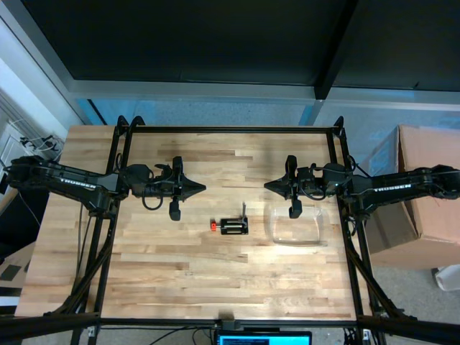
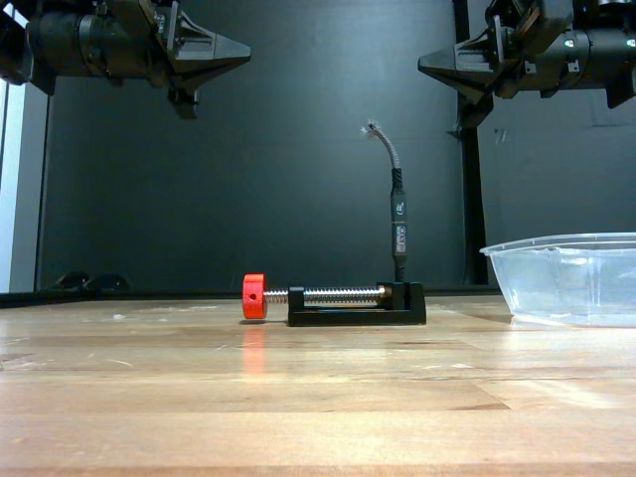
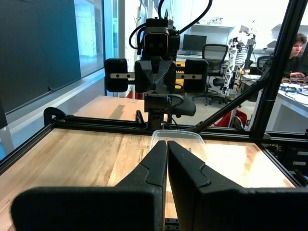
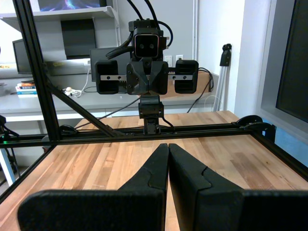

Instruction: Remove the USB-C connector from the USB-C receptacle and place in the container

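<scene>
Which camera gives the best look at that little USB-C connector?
The low view: the USB-C connector stands upright, seated in the black clamp fixture, its cable stub curling above. The high view shows only a thin sliver; the wrist views do not show it. The left hand and right hand hover shut, high on either side.

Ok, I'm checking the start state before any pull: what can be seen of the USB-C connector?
The USB-C connector is a slim black plug with a short grey braided cable stub curving off its top. It stands upright, lower end seated in the black clamp with a red knob, left of the clear container. Nothing holds it: the left gripper and right gripper hang shut, high above on either side.
</scene>
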{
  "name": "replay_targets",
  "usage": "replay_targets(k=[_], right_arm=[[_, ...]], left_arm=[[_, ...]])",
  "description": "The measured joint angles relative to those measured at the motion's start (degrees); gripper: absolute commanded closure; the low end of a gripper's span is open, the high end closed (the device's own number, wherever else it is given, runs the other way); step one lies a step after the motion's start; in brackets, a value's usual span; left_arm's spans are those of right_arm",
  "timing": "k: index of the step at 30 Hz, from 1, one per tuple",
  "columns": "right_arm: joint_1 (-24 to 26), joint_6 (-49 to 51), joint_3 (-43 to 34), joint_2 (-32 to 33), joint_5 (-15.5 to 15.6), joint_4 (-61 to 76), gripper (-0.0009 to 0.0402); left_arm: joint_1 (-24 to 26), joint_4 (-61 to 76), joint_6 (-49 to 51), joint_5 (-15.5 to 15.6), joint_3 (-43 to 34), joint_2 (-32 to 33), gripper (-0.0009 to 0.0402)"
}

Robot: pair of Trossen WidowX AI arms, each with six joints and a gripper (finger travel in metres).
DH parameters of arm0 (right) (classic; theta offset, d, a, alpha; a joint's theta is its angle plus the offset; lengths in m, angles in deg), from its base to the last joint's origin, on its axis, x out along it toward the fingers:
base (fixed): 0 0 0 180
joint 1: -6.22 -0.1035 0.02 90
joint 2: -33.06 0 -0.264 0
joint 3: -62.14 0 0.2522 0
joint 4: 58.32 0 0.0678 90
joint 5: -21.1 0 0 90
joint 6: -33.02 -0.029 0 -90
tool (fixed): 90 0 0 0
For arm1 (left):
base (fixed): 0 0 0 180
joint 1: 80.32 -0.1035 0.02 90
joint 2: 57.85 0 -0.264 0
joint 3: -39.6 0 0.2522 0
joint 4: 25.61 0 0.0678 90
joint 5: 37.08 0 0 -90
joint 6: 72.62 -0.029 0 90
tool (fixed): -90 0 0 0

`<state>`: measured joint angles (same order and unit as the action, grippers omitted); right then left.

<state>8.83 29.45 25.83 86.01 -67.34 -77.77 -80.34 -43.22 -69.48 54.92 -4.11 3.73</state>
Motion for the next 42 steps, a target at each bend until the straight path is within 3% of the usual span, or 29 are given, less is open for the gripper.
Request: replay_targets(k=[21, 29, 42], right_arm=[[-0.4, -2.4, -0.9, 0.0, 0.0, 3.1, 0.0393], [-2.1, -2.1, -14.6, 3.0, 0.0, 31.9, 0.0393], [-9.7, -2.5, -40.3, 18.8, -1.1, 71.8, 0.0383]], left_arm=[[0.0, 0.0, 0.0, 0.0, 0.0, 0.0, 0.0393], [0.0, 0.0, 0.0, 0.0, 0.0, 0.0, 0.0393], [0.0, 0.0, 0.0, 0.0, 0.0, 0.0, 0.0393]])
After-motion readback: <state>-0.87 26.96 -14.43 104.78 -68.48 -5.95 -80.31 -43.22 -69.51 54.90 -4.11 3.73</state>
